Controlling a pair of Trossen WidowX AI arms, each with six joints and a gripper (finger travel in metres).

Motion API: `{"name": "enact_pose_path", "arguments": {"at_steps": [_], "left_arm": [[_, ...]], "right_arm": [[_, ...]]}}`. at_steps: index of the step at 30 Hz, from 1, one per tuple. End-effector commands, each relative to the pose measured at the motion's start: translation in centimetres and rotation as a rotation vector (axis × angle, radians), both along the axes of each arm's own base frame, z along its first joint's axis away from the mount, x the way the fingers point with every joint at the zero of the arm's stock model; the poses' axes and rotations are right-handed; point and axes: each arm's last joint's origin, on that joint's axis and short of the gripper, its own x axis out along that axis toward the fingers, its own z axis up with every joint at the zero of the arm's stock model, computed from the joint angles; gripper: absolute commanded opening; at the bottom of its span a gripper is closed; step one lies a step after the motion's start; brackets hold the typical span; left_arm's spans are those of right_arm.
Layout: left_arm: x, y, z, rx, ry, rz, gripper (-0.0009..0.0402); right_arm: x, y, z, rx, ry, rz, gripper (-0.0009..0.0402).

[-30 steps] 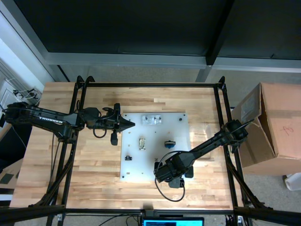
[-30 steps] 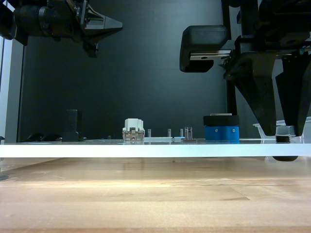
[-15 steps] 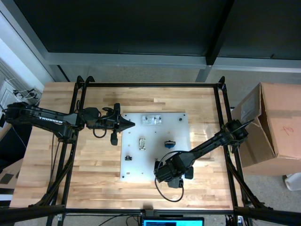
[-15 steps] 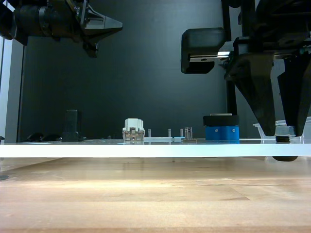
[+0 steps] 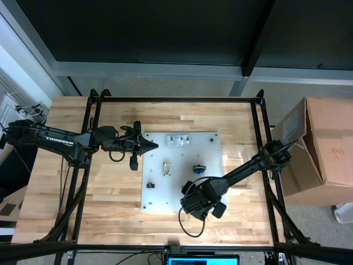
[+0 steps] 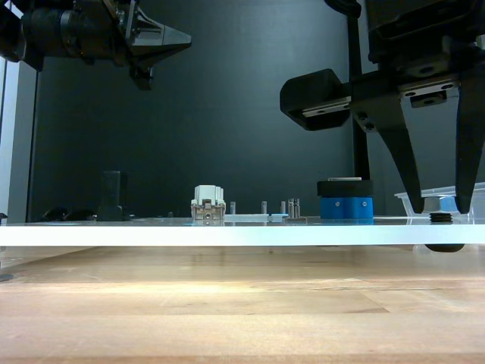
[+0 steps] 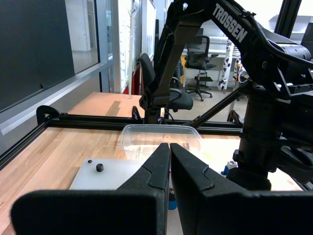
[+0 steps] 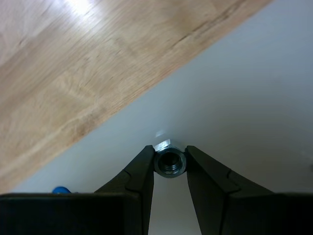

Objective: Pick the M12 nut and place it on its threads and fasten

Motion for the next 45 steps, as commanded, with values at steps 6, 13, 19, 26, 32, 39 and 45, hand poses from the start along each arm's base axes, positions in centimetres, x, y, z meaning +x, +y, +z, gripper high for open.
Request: {"name": "enact_pose_path", "arguments": {"at_steps": [6,13,19,26,32,39,45], "left_arm": [[0.0,0.0,0.01,0.0,0.0,0.0,0.0],[0.0,0.0,0.0,0.0,0.0,0.0,0.0],[0.0,0.0,0.0,0.0,0.0,0.0,0.0],[0.0,0.0,0.0,0.0,0.0,0.0,0.0],[0.0,0.01,0.0,0.0,0.0,0.0,0.0],[0.0,0.01,0.0,0.0,0.0,0.0,0.0],[0.0,0.0,0.0,0.0,0.0,0.0,0.0]], "right_arm": [[0.03,0.03,-0.06,0.007,0.004,-0.087,0.0004],[0.05,0.02,-0.07,0.009,0.002,-0.091,0.0004],[0.05,0.04,-0.07,0.012,0.004,-0.128,0.0004],[0.04,0.03,-0.07,0.024,0.015,-0.284,0.0004],[-0.04,-0.01,-0.08,0.034,0.035,-0.485,0.0004],[0.02,0.04,-0.07,0.059,0.044,-0.725,0.0004],[0.04,0.04,-0.07,0.099,0.074,-1.194,0.0004]]}}
